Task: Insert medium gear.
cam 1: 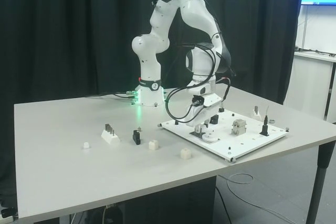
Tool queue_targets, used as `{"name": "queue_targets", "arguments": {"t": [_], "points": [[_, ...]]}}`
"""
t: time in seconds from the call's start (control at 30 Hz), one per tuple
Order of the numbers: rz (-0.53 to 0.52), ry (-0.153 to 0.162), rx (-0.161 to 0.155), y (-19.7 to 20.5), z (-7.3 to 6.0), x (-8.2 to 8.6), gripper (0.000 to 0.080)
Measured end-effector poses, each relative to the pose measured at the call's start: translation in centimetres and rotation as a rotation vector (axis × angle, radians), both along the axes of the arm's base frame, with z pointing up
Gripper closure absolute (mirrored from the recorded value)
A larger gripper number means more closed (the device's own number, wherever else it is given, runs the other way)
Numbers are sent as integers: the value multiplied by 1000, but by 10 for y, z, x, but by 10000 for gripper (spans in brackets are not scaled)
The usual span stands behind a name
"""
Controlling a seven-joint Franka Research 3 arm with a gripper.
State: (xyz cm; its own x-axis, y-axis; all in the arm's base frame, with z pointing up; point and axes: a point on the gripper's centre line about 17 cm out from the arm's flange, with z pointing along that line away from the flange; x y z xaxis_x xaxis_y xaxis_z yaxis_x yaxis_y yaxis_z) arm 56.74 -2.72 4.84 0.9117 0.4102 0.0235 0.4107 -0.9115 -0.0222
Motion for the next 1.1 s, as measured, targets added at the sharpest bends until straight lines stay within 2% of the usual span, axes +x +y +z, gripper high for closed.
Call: {"name": "queue_targets", "arguments": {"t": [0.43,1.1], "points": [[0,15,0,-2,-1,-4,406],[4,13,-9,-1,-9,-4,406]]}}
